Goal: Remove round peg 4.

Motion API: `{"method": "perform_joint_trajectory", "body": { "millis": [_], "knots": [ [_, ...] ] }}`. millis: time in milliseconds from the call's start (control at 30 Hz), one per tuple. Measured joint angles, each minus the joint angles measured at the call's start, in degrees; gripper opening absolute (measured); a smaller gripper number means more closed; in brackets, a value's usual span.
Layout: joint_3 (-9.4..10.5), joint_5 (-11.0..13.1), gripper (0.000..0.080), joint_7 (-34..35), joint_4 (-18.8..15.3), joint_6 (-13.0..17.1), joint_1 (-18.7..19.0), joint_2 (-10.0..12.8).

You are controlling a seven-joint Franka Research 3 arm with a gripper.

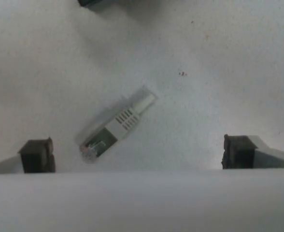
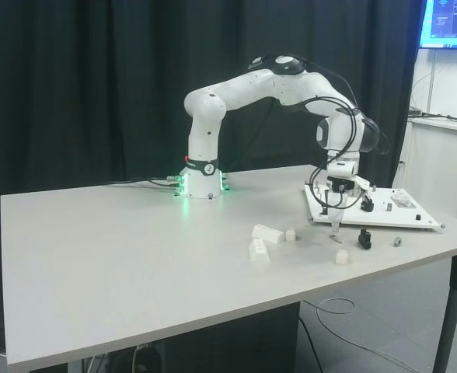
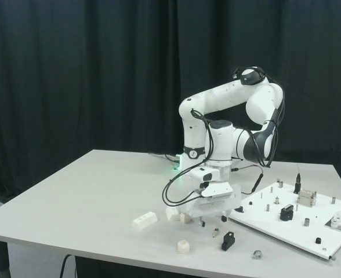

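My gripper [image 1: 137,152] hangs open just above the table, its black fingertips [image 1: 36,154] set wide apart. Below and between them a small white and grey plug-like part [image 1: 115,125] lies flat on the table, untouched. In the second room view the gripper [image 3: 213,220] is off the near left corner of the white board [image 3: 286,223], with the small part [image 3: 216,232] just in front of it. Several small pegs [image 3: 267,207] stand on the board; I cannot tell which one is round peg 4. The first room view shows the gripper [image 2: 336,225] in front of the board [image 2: 376,214].
A black piece [image 3: 228,240], a white cube [image 3: 184,246] and a small ring [image 3: 256,253] lie near the table's front edge. White blocks [image 3: 145,220] lie left of the gripper. Black and grey fixtures [image 3: 286,213] stand on the board.
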Motion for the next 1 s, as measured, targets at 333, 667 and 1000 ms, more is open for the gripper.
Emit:
{"method": "perform_joint_trajectory", "body": {
  "millis": [333,667,1000],
  "knots": [
    [0.0,0.0,0.0792,0.3,0.3,-0.1,-0.4,0.0],
    [0.0,0.0,0.08,1.2,0.9,-0.1,-0.7,0.0],
    [0.02,0.0,0.08,1.4,1.5,-0.1,-1.1,0.1]
  ]
}}
